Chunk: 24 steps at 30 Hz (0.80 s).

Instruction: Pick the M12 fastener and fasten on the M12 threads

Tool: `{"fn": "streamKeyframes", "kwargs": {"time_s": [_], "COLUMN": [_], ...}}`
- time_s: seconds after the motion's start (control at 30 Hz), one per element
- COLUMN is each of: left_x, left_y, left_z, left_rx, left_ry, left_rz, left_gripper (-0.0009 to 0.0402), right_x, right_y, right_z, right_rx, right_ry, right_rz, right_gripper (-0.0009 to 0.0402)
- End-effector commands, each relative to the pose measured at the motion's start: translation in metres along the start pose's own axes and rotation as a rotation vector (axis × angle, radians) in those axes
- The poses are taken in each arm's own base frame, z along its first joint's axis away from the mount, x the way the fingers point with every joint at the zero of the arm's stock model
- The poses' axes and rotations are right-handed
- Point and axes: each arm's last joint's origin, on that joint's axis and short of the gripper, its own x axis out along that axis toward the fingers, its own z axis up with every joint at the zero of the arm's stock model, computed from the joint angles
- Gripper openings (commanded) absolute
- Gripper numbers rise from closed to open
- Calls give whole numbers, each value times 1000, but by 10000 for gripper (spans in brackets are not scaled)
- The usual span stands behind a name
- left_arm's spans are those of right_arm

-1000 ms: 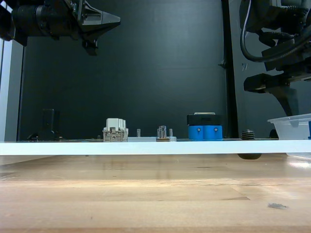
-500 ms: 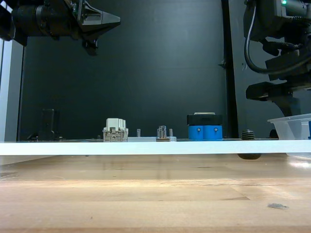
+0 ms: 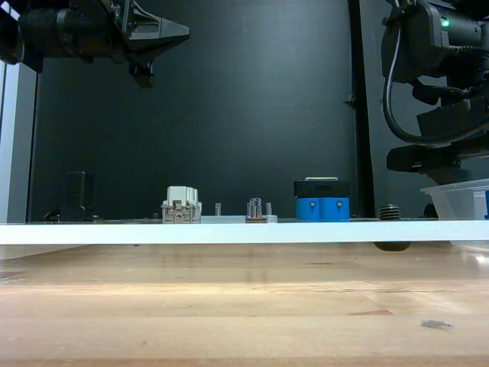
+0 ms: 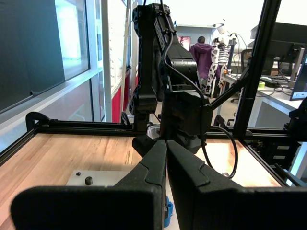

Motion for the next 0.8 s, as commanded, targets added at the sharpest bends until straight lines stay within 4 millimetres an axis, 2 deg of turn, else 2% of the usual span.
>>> {"fn": "streamKeyframes", "kwargs": {"time_s": [0.03, 0.33, 0.8], "left_x": [0, 0, 0], "left_y": [0, 0, 0], "left_z": [0, 0, 0], "left_rx": [0, 0, 0], "left_ry": [0, 0, 0], "left_rz": [0, 0, 0], "left_gripper": [0, 0, 0], "right_x": [3, 8, 8], "right_y": [0, 0, 0], "right_z": [-1, -3, -3], "right_rx": [-1, 2, 4], "right_ry": [-4, -19, -24], "right_rz": [-1, -4, -4], "right_gripper": [188, 183, 98]}}
